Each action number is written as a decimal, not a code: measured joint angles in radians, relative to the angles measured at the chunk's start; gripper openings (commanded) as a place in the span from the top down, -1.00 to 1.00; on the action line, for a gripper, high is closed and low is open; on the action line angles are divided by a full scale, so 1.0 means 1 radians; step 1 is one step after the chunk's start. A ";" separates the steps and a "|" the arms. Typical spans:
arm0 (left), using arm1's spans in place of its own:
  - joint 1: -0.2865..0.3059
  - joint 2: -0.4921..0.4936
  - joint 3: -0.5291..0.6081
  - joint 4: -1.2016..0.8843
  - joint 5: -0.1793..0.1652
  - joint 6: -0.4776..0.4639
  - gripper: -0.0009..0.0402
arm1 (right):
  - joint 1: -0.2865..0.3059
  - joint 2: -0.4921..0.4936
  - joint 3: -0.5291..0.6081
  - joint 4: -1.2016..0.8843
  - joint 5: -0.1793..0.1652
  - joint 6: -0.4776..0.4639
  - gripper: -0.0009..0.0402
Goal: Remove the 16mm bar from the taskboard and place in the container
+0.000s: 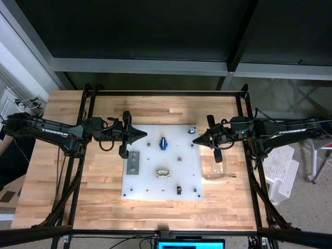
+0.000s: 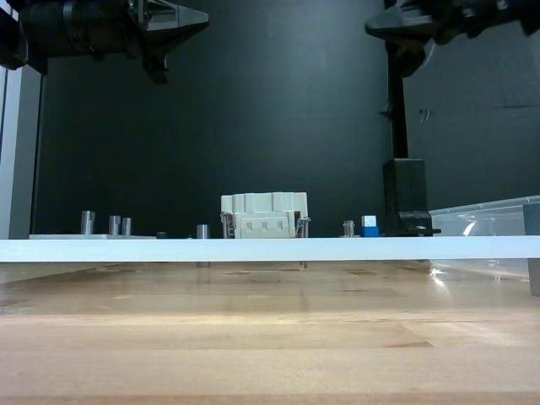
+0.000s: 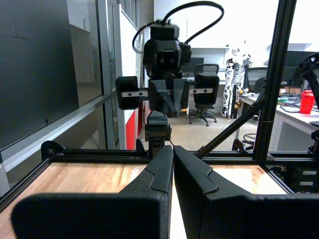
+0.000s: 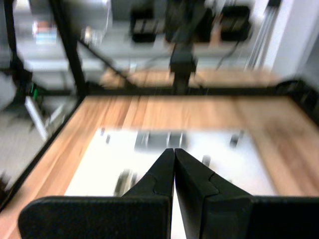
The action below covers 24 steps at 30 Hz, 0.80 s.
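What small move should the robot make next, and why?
Probably open the fingers of the right gripper and lower it toward the taskboard. Both grippers hang high above the board, fingers shut on nothing. The left gripper is over its left part, and the right one is over its right edge, nearer the container, so it likely has the shorter carry.

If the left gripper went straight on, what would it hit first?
Probably the right gripper, facing it from across the taskboard. The left gripper points level, high over its left edge; depth is unclear.
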 measured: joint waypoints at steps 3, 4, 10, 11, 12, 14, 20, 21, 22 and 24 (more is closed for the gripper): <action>0.000 0.000 0.000 0.001 0.000 0.000 0.96 | 0.046 0.008 0.072 -0.192 0.056 0.019 0.96; 0.000 0.000 0.000 0.001 0.000 0.000 0.96 | 0.064 0.014 0.097 -0.254 0.082 0.030 0.96; 0.000 0.000 0.000 0.000 0.000 0.000 0.96 | 0.164 0.111 0.253 -0.537 0.132 0.112 0.96; 0.000 0.000 0.000 0.000 0.000 0.000 0.96 | 0.178 0.132 0.277 -0.575 0.132 0.133 0.96; 0.000 0.000 0.000 0.001 0.000 0.000 0.96 | 0.191 0.154 0.301 -0.609 0.132 0.151 0.96; 0.000 0.000 0.000 0.001 0.000 0.000 0.96 | 0.219 0.200 0.345 -0.671 0.132 0.190 0.96; 0.000 0.000 0.000 0.001 0.000 0.000 0.96 | 0.292 0.337 0.455 -0.801 0.132 0.294 0.96; 0.000 0.000 0.000 0.000 0.000 0.000 0.96 | 0.302 0.360 0.473 -0.821 0.132 0.308 0.96; 0.000 0.000 0.000 0.001 0.000 0.000 0.96 | 0.312 0.383 0.491 -0.837 0.132 0.324 0.96; 0.000 0.000 0.000 0.001 0.000 0.000 0.96 | 0.329 0.431 0.528 -0.874 0.132 0.346 0.96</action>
